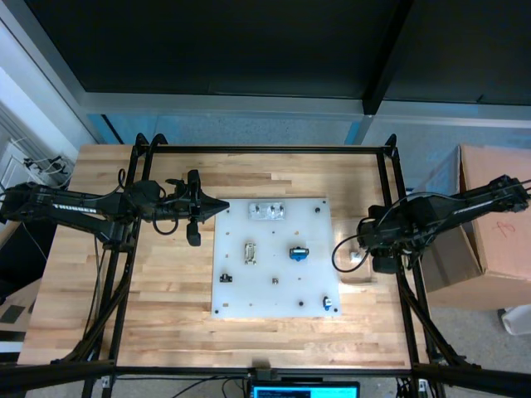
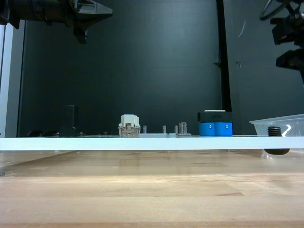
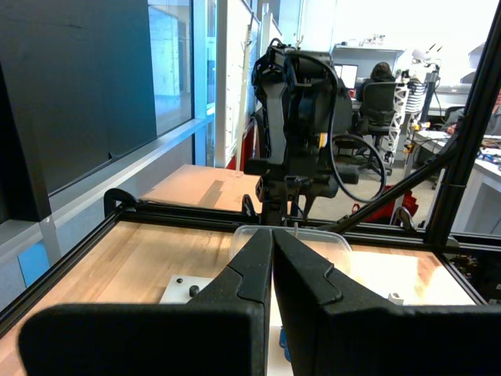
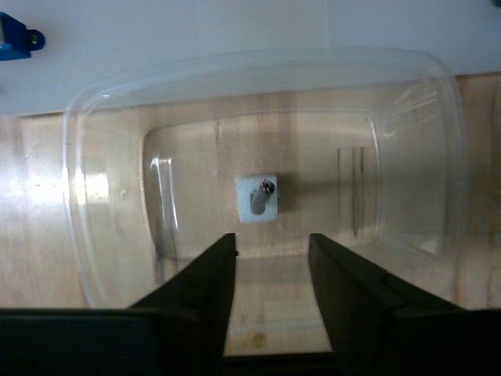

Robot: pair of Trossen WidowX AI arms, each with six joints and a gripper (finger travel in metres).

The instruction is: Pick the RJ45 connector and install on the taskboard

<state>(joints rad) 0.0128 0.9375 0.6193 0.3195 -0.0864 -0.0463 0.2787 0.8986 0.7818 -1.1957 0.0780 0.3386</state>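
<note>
RJ45 connector [image 4: 257,198] is lying free on the floor of the clear tray [image 4: 196,149], clear of any seat on the board. It's a small pale block. Right end effector [image 4: 272,240] hangs above it, pointing down into the tray, fingers spread and holding nothing. The connector is lined up just ahead of the gap between them. So we're at the pick step, pre-grasp — nothing lifted, nothing installed yet. Next move, as I read it: straight descent into the tray, fingers either side of the block without clipping the tray walls, then close. Part is small, so alignment needs to be tight. Taskboard [image 1: 249,290] sits just inboard of that end effector, beside the tray on the surface [image 1: 149,290]. Left end effector [image 3: 272,233] is clenched on nothing, raised high at the board's opposite edge — pointing across at the right one
</note>
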